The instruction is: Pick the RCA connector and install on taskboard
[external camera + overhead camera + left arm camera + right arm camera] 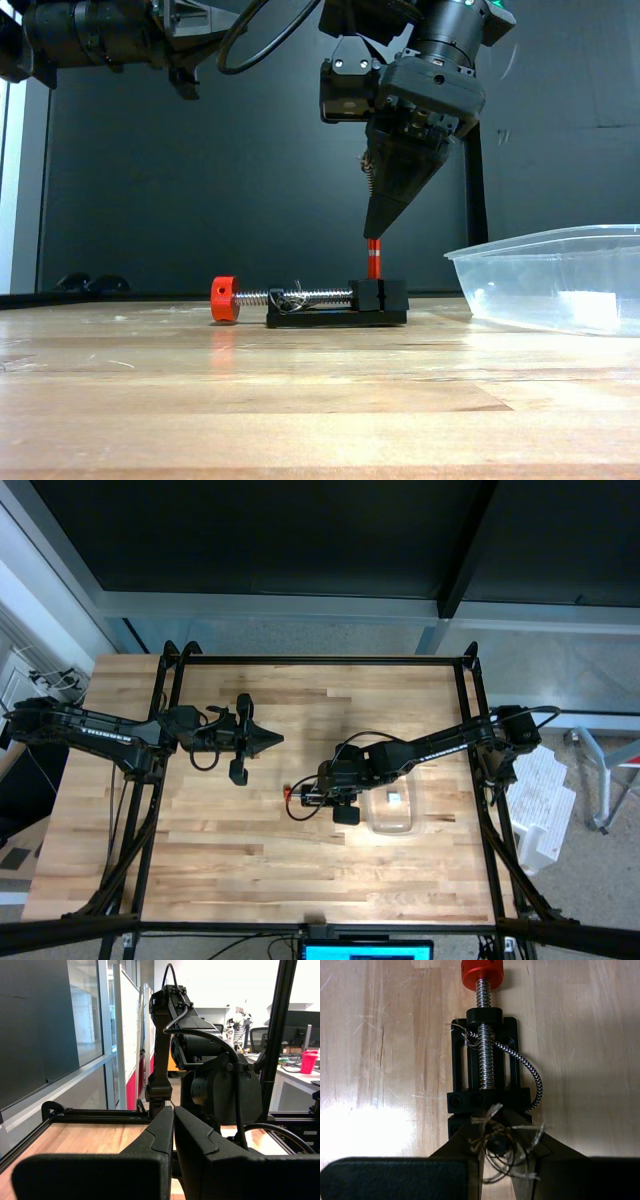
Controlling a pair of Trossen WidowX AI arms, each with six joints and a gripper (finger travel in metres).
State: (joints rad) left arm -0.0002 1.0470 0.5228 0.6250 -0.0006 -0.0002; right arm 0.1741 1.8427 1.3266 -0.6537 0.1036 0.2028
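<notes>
The taskboard point(335, 305) is a small black block with a red-orange knob point(481, 972) on a silvery screw, lying at mid-table point(291, 792). My right gripper point(376, 230) points straight down over its black end, shut on the RCA connector point(373, 258), which shows as a thin red-orange stem reaching down to the block. In the right wrist view the connector point(496, 1144) is a dark round piece between the fingers, wrapped in frayed wire strands. A braided cable point(530, 1080) curves along the board. My left gripper point(268, 740) hangs shut and empty, left of the board.
A clear plastic tray point(410, 820) lies just right of the taskboard and holds a small pale square piece point(395, 797). In the low view the tray point(560, 280) stands close to the right gripper. Black frame rails run along the table's edges.
</notes>
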